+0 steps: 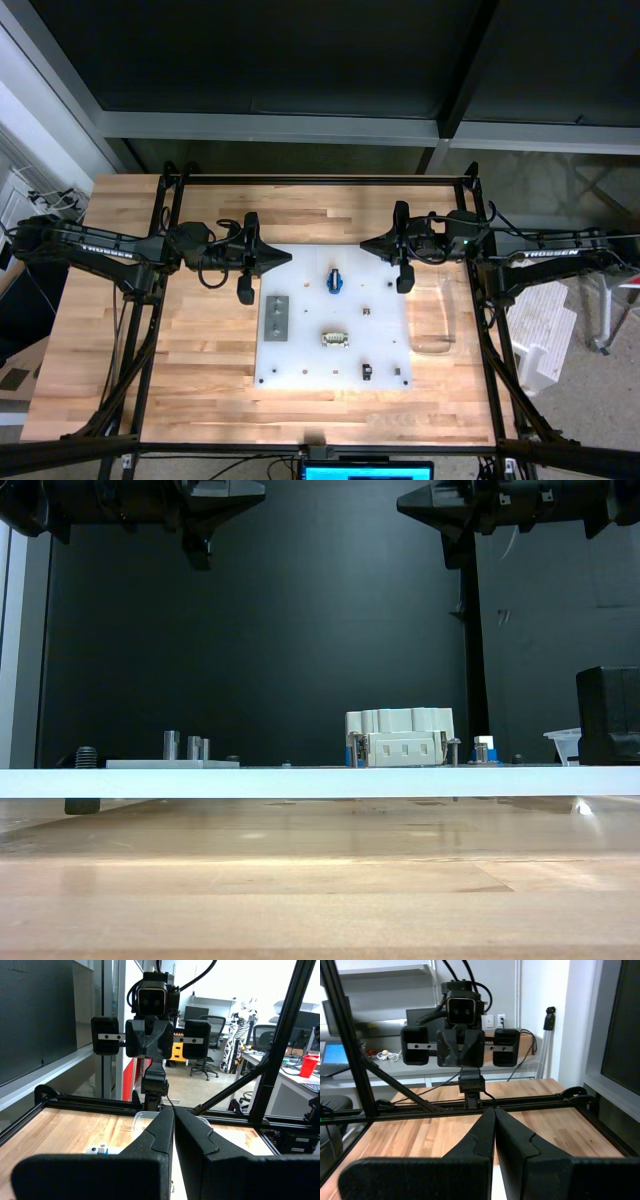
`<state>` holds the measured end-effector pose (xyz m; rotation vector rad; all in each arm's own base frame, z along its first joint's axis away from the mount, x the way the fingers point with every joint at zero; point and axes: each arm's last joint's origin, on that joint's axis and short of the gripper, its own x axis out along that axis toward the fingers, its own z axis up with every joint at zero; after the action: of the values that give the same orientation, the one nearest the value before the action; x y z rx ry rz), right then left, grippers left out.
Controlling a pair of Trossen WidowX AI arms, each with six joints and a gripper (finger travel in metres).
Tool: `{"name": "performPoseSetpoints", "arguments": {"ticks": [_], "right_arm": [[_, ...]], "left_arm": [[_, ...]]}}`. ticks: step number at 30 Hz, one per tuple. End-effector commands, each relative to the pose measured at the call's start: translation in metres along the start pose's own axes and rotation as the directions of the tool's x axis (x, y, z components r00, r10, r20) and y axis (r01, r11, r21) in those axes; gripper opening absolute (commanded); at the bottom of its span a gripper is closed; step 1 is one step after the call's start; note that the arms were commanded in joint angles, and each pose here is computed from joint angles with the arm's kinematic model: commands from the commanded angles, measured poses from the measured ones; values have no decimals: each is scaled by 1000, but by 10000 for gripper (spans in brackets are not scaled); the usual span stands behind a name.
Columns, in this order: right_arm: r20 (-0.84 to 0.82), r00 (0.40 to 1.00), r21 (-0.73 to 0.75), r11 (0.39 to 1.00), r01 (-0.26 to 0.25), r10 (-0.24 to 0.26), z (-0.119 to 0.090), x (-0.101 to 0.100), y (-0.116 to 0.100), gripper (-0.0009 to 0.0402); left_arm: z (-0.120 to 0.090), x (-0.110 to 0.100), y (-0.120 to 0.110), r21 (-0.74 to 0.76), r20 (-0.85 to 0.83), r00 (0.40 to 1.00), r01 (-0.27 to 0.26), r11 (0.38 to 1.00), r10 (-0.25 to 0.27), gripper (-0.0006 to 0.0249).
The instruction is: Pick the 16mm bar and install on taskboard
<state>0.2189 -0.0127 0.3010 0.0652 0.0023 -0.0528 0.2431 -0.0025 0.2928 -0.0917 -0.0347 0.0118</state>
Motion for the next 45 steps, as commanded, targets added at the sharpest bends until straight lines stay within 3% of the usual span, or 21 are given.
{"name": "performPoseSetpoints", "arguments": {"ticks": [1, 7, 18, 45], "right_arm": [[-4, 1000, 2, 1000, 7, -7, -1, 0, 1, 0], [1, 1000, -8, 1000, 10, -10, -2, 0, 11, 0], [0, 999, -18, 999, -42, 42, -2, 0, 14, 0], [-53, 998, -20, 999, -37, 35, -7, 0, 14, 0]], "left_arm": [[0, 0, 0, 0, 1, 1000, 0, 1000, 0, 0], [0, 0, 0, 0, 1, 1000, 0, 1000, 0, 0], [0, 0, 0, 0, 1, 1000, 0, 1000, 0, 0], [0, 0, 0, 0, 1, 1000, 0, 1000, 0, 0]]}}
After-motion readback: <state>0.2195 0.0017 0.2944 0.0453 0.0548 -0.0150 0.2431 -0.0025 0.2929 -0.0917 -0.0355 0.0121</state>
